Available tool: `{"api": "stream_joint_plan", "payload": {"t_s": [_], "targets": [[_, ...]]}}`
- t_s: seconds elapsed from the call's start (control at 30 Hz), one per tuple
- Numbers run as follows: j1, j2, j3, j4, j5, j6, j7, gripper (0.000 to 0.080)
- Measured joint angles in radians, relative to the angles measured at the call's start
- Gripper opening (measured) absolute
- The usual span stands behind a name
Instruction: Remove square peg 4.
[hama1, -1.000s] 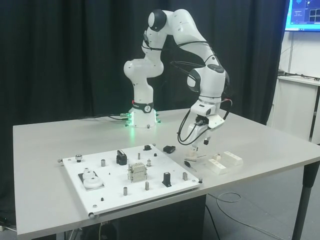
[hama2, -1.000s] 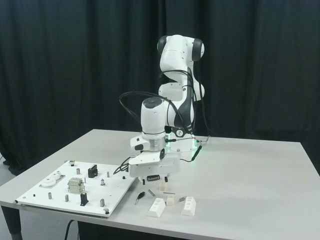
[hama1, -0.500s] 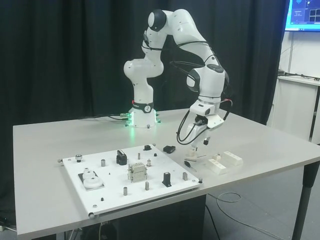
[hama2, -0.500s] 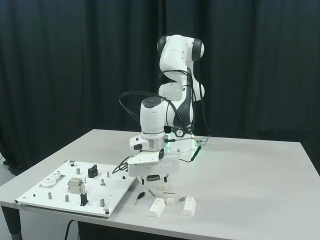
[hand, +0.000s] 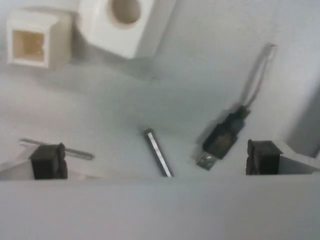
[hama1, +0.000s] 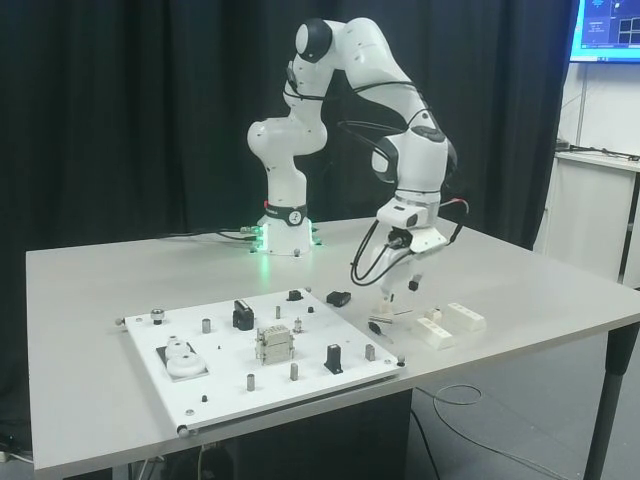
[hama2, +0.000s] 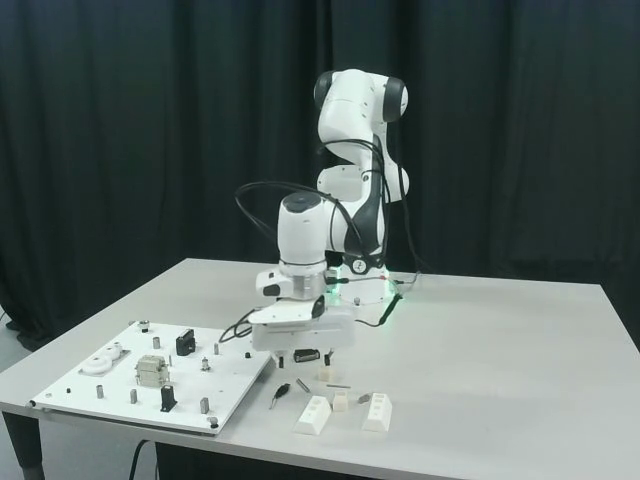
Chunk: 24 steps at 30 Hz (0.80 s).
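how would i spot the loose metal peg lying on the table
Start at the white board, then look just past its edge on the grey table, below the gripper. The peg lies flat beside the black plug, thin and straight, with no cord.

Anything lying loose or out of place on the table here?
Yes. A USB plug on a short cable and a thin metal peg lie loose on the grey table beside the white board, under the open gripper.

Under the open gripper (hand: 155, 160) lie a thin metal pin (hand: 158, 152) and a black plug (hand: 220, 140). White blocks (hama1: 450, 322) sit just beside. Past them the grey table (hama2: 500, 350) is bare and wide.
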Motion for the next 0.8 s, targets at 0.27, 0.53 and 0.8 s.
{"api": "stream_joint_plan", "payload": {"t_s": [0.27,0.53,0.8], "targets": [[-0.006,0.000,-0.024,0.020,0.000,0.037,0.016,0.0800],[-0.043,0.002,-0.036,0.061,0.002,0.045,0.094,0.0800],[-0.095,0.025,-0.036,0.124,0.018,0.045,0.094,0.0800]]}}
